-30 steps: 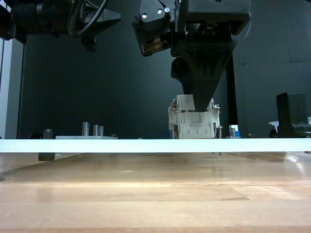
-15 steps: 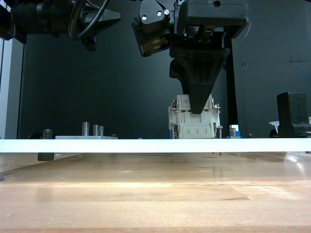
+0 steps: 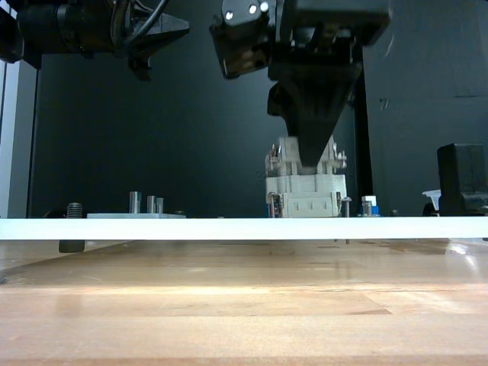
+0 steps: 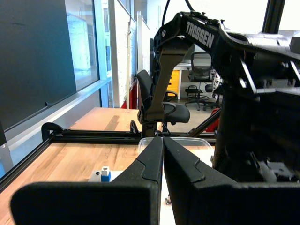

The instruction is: Remove the HAN10E connector from the taskboard and place in the container

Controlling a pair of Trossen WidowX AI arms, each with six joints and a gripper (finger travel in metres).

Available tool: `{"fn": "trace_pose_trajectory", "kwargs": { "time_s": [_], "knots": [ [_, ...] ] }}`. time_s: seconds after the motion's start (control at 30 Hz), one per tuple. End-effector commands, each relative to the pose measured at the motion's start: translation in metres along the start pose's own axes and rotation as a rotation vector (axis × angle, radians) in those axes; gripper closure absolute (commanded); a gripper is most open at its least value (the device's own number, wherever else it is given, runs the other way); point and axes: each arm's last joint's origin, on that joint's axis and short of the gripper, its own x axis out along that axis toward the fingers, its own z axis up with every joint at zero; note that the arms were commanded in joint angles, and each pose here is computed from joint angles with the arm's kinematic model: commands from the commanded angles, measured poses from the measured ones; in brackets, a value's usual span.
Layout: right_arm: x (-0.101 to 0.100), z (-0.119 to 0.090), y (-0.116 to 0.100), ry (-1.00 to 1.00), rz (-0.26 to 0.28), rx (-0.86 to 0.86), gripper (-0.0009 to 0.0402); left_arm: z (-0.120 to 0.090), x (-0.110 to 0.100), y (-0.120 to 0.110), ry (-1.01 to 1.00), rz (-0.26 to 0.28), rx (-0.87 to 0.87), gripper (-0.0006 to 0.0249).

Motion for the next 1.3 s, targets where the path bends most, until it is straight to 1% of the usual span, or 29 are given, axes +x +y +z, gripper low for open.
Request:
{"fn": "trace_pose_trajectory", "kwargs": {
  "time_s": [0.03, 0.17, 0.5, 0.63, 0.8, 1.03, 1.13, 1.3],
  "knots": [
    [-0.009, -0.001, -0.001, -0.022, 0.005, 0.001, 0.0385, 0.000, 0.000, 0.000, -0.001, 0.000, 0.000, 0.0243],
    [-0.021, -0.003, -0.002, -0.048, 0.014, 0.003, 0.0384, 0.000, 0.000, 0.000, -0.001, 0.000, 0.000, 0.0243],
    [-0.058, -0.013, -0.007, -0.136, 0.035, 0.010, 0.0384, 0.000, 0.000, 0.000, -0.001, 0.000, 0.000, 0.0243],
    [-0.069, -0.016, -0.009, -0.163, 0.042, 0.013, 0.0384, 0.000, 0.000, 0.000, -0.001, 0.000, 0.000, 0.0243],
    [-0.073, -0.017, -0.010, -0.173, 0.045, 0.013, 0.0384, 0.000, 0.000, 0.000, -0.001, 0.000, 0.000, 0.0243],
    [-0.072, -0.018, -0.009, -0.168, 0.046, 0.011, 0.0384, 0.000, 0.000, 0.000, -0.001, 0.000, 0.000, 0.0243],
    [-0.072, -0.022, -0.008, -0.162, 0.047, 0.007, 0.0384, 0.000, 0.000, 0.000, -0.001, 0.000, 0.000, 0.0243],
    [-0.076, -0.035, -0.007, -0.157, 0.049, 0.007, 0.0384, 0.000, 0.000, 0.000, -0.001, 0.000, 0.000, 0.0243]
  ]
}}
